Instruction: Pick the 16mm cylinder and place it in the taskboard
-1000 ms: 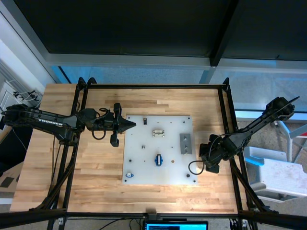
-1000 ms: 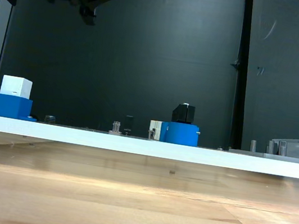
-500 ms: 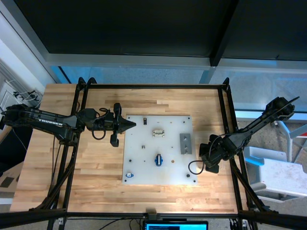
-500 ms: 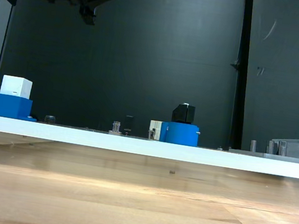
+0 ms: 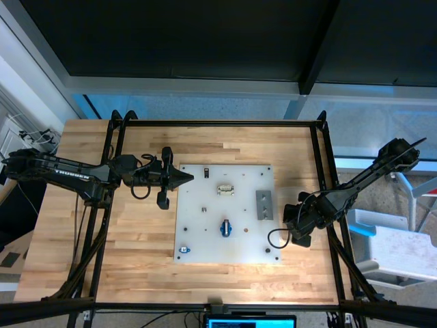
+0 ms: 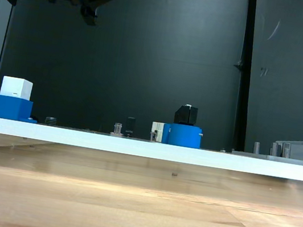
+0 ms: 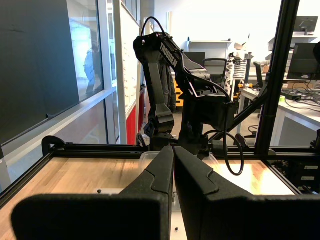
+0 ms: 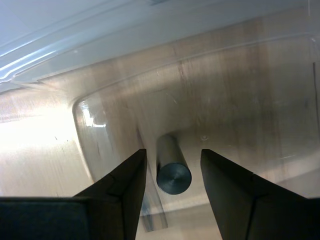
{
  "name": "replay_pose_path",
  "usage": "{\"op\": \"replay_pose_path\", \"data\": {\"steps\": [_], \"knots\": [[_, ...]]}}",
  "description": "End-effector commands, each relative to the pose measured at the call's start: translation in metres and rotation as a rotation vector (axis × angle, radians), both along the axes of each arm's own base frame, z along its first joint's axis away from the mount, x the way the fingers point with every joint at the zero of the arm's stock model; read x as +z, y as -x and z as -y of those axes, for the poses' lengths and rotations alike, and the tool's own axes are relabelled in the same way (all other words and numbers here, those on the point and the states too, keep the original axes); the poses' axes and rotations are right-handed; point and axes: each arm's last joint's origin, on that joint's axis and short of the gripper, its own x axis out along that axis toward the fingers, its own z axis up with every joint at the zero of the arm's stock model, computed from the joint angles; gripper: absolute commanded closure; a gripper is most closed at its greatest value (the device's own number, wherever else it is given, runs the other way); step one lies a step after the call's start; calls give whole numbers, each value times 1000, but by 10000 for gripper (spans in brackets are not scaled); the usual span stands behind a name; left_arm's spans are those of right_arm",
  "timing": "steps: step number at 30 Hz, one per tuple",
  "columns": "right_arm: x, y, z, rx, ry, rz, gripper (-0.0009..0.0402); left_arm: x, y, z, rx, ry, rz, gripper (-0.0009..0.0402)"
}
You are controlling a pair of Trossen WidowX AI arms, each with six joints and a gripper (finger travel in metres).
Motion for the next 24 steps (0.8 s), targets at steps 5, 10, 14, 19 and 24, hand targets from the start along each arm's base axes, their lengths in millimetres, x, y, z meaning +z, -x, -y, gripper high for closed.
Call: {"op": "replay_pose_path", "data": {"steps": [5,10,14,19,24], "knots": [[0,0,0,-8,-1,0,292,0,0,0,0,0,0,393],[0,0,0,-8,-1,0,317,0,0,0,0,0,0,393],[0,0,0,-8,-1,0,336,0,0,0,0,0,0,393],[0,0,0,-7,-1,0,355,0,0,0,0,0,0,393],[0,0,0,-7,-1,0,368,0,0,0,0,0,0,393]]}}
